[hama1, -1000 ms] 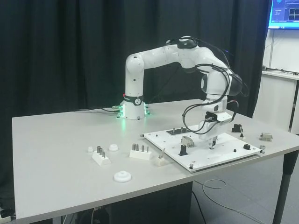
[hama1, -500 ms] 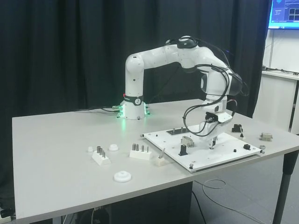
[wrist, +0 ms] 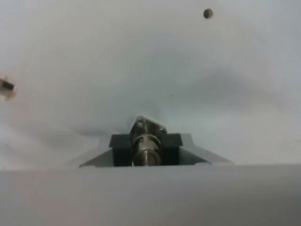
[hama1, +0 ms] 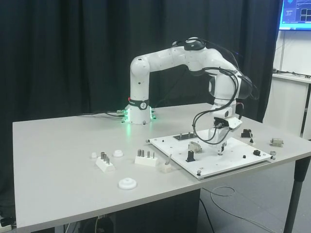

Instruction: Insert BNC.

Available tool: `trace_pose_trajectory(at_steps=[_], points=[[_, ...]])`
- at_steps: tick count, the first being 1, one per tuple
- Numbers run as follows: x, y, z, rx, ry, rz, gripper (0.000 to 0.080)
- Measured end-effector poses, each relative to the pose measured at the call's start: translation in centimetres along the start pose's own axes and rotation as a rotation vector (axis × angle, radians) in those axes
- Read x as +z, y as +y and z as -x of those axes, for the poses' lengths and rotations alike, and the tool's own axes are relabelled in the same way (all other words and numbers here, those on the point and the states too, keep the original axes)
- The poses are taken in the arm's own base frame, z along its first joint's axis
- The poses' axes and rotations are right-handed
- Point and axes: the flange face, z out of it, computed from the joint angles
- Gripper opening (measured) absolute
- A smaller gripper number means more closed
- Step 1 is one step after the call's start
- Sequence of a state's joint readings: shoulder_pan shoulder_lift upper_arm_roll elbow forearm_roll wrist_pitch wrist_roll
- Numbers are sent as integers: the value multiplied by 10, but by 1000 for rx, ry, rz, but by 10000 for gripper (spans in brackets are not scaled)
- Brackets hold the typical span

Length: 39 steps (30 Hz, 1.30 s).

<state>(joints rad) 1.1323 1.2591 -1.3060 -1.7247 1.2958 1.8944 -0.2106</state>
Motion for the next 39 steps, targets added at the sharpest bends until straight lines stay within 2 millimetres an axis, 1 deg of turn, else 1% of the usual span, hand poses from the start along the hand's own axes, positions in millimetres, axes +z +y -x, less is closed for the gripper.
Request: trace_pose_trajectory(at_steps=[21, 39], points=[[0, 0, 0, -167, -3, 0, 122], [0, 0, -2, -349, -17, 2, 122]])
